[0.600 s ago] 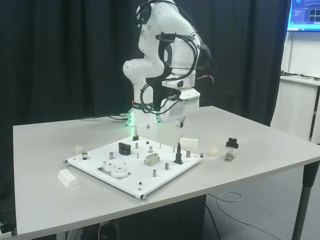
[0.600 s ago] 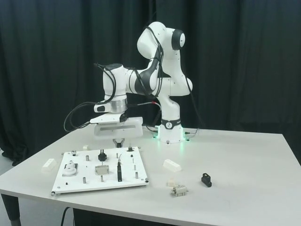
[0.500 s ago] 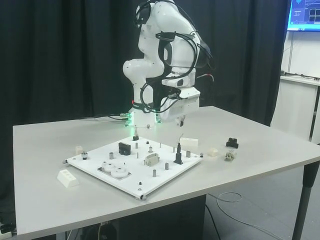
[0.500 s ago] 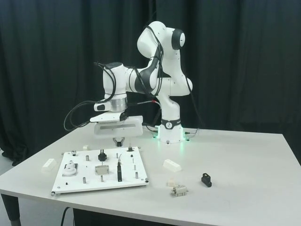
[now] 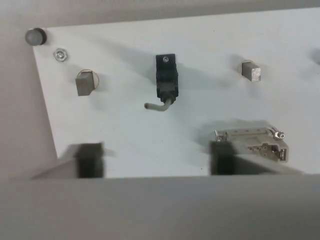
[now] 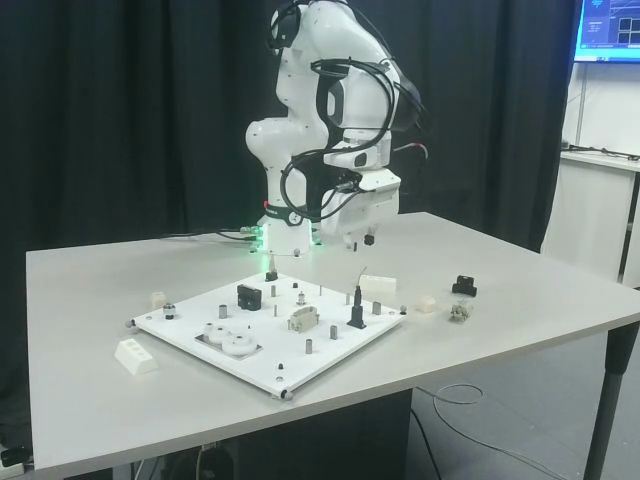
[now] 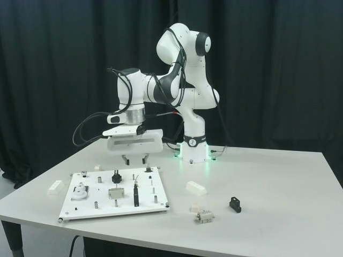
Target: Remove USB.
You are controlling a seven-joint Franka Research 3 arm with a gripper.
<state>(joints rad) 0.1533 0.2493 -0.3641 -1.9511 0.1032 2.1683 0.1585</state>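
The USB plug (image 5: 166,82) is a small black block with a short grey cable stub. It stands upright on the white board (image 6: 270,345) near the board's right edge, seen as USB plug (image 6: 355,310) and USB plug (image 7: 135,195). My gripper (image 7: 134,159) hangs open above the board, well clear of the plug and holding nothing. In the wrist view the gripper (image 5: 155,160) shows both black fingertips (image 5: 90,160) apart, with the plug beyond them.
A metal connector (image 5: 255,142) sits on the board beside the plug, among small grey pegs. Off the board lie a white block (image 6: 135,357), another white block (image 6: 377,284), a black piece (image 6: 463,286) and a small connector (image 6: 459,313).
The gripper has risen a little above the board, and its fingers, close together before, now stand apart. The USB plug has not moved.
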